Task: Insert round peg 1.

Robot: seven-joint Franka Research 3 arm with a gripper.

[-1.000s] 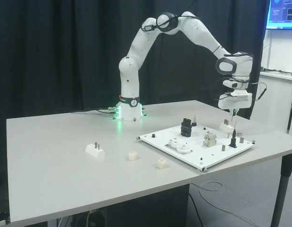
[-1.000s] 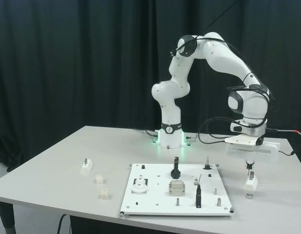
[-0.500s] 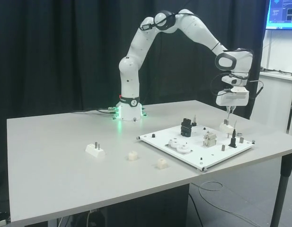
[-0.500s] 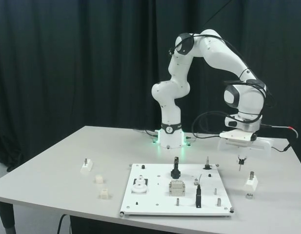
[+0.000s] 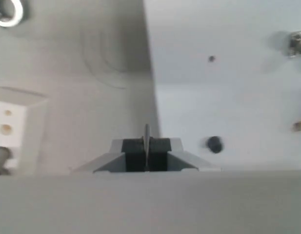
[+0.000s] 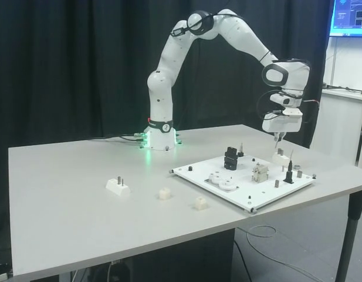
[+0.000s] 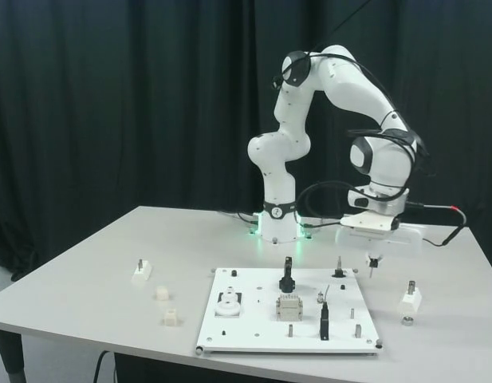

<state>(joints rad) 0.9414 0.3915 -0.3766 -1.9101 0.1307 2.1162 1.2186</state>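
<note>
So from where I'm standing the job right now looks like carrying the peg over to its hole, and the trick will be coming in dead vertical above the hole before lowering, slow, no sideways shove.

Going left to right in the second room view: a small white block (image 7: 140, 274) sits at the left of the counter (image 7: 86, 287), the white board (image 7: 253, 329) with its fixtures fills the lower middle, and the pincer (image 7: 373, 262) hangs right of centre, above the board's far right corner. Further right there's a white holder block (image 7: 409, 300) on the counter, well apart from the pincer.

The pincer is clenched on a thin round peg (image 5: 147, 141): in the wrist view the grey pin pokes out between the black pads (image 5: 134, 155), which sit tight against it. It touches nothing else, and which hole it belongs in I honestly can't tell.
</note>
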